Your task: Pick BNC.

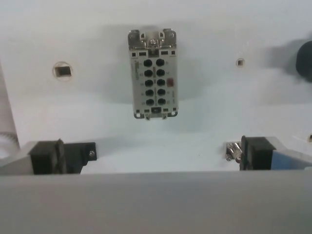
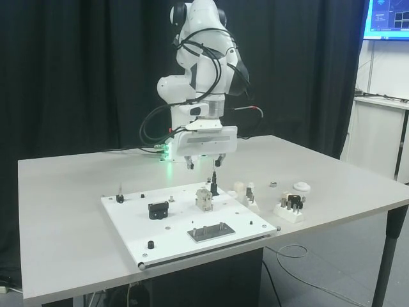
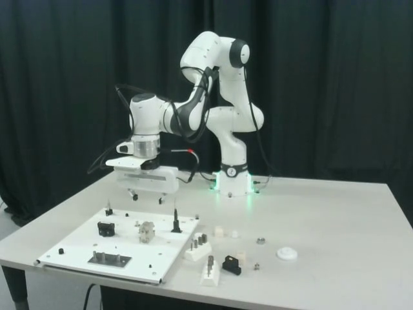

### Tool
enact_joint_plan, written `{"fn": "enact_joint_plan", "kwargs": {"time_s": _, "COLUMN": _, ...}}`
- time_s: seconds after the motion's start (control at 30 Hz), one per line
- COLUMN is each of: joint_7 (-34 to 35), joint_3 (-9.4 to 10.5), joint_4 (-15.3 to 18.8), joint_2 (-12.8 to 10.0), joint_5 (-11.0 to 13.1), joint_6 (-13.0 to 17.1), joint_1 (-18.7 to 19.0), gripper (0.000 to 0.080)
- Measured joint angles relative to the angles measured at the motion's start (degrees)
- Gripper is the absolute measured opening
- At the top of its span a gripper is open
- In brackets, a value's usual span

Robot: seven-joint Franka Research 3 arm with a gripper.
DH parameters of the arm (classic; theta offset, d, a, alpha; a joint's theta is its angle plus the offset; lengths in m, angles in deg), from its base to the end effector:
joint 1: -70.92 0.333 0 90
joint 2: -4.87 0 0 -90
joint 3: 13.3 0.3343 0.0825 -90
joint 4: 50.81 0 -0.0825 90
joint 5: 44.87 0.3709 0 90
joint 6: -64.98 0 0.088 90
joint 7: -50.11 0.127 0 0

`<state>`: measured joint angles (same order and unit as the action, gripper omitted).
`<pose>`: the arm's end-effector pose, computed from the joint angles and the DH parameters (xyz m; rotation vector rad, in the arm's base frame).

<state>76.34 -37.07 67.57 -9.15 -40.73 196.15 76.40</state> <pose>0.5497 -0.1723 0.3307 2.8455 -1.2259 0.0064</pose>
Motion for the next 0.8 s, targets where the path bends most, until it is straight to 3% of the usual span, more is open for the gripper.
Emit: {"fn": "enact_joint_plan", "kwargs": {"time_s": 0.8, "joint_7": -0.02, "joint_3": -0.05, "joint_4": -0.03, "joint_2": 1.07, "joint_5": 0.00, "joint_6": 0.23, "joint_1": 0.09, "gripper": 0.0800}}
